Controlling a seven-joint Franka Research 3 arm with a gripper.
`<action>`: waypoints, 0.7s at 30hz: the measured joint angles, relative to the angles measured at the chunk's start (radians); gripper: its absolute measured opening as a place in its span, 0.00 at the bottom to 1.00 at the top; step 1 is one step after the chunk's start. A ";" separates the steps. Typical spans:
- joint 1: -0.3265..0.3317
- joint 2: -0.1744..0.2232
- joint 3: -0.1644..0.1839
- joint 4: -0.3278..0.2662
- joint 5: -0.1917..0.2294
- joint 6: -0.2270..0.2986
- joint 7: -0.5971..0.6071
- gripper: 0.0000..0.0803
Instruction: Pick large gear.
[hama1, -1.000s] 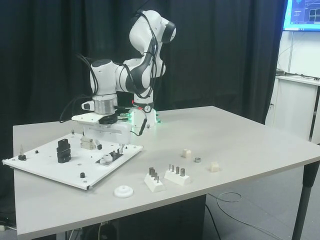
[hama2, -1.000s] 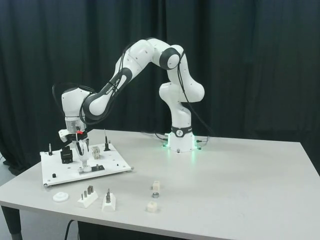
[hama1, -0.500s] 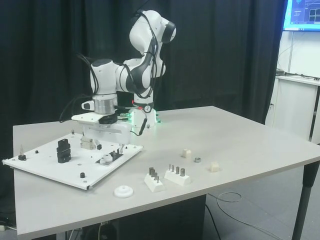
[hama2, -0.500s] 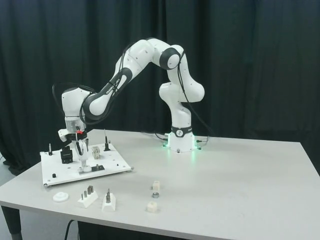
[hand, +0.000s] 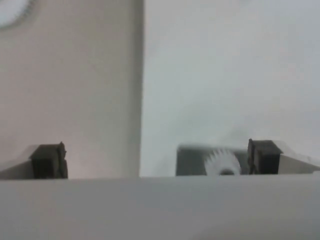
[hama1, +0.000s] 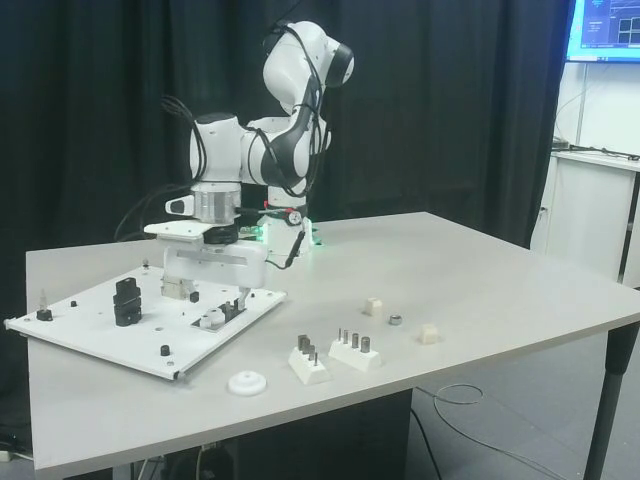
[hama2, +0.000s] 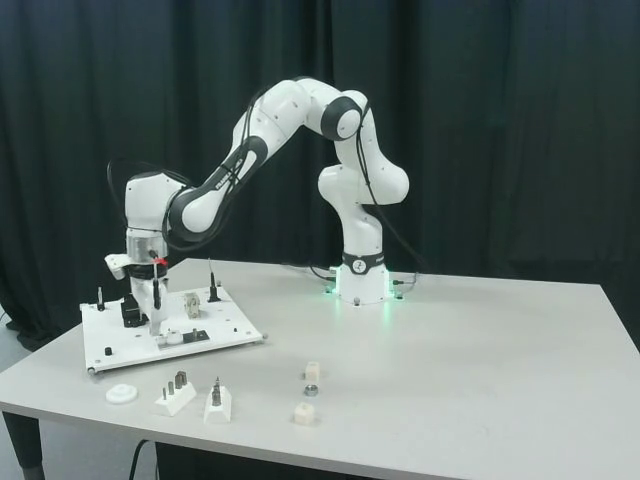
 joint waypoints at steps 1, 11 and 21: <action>-0.001 0.004 0.003 0.005 0.000 0.009 -0.011 1.00; -0.015 0.083 0.032 0.104 0.003 0.045 -0.124 1.00; -0.081 0.170 0.108 0.243 0.005 0.044 -0.255 1.00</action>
